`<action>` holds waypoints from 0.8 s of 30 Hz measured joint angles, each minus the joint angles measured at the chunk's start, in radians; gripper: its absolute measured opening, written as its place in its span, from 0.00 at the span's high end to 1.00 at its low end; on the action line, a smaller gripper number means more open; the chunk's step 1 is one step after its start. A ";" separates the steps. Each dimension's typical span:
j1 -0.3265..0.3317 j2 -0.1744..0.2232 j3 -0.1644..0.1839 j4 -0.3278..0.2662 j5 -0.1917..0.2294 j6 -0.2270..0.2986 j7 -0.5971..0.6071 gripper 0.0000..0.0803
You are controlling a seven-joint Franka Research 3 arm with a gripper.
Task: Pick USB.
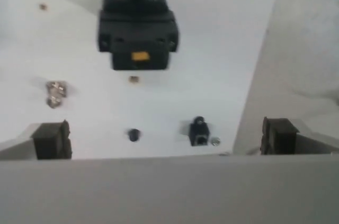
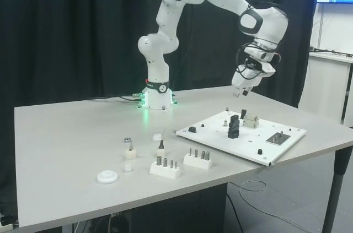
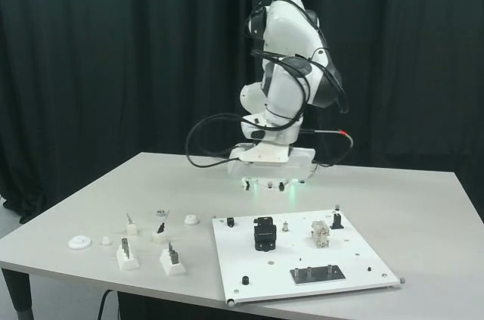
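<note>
The USB plug (image 1: 198, 131) is a small black piece standing upright near the far edge of the white board (image 1: 212, 49). It also shows as the black USB plug (image 2: 242, 113) beside a grey connector (image 2: 252, 121), and as the USB plug (image 3: 336, 220) at the board's back right. My gripper (image 1: 164, 138) hangs well above it, open, with nothing between its black fingertips (image 1: 51, 139). In the first room view the gripper (image 2: 242, 92) is in the air above the board's far edge, clear of every part.
A larger black block (image 1: 136, 28) stands mid-board, also seen as the block (image 2: 234, 126). A grey metal connector (image 1: 55, 93), a black peg (image 1: 133, 134) and a flat grey plate (image 2: 277, 137) are on the board too. White holders with pegs (image 2: 165, 167) sit on the grey table (image 2: 66, 134).
</note>
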 joint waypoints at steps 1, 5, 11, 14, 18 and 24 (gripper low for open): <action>-0.006 0.000 0.000 0.000 -0.004 -0.002 -0.005 0.00; -0.034 0.000 0.001 -0.004 -0.024 -0.008 -0.033 0.00; -0.080 -0.001 0.003 -0.015 -0.057 -0.009 -0.083 0.00; -0.109 -0.001 0.010 -0.021 -0.078 -0.006 -0.105 0.00; -0.155 -0.002 0.027 -0.030 -0.104 0.004 -0.145 0.00; -0.228 -0.007 0.059 -0.065 -0.144 0.055 -0.202 0.00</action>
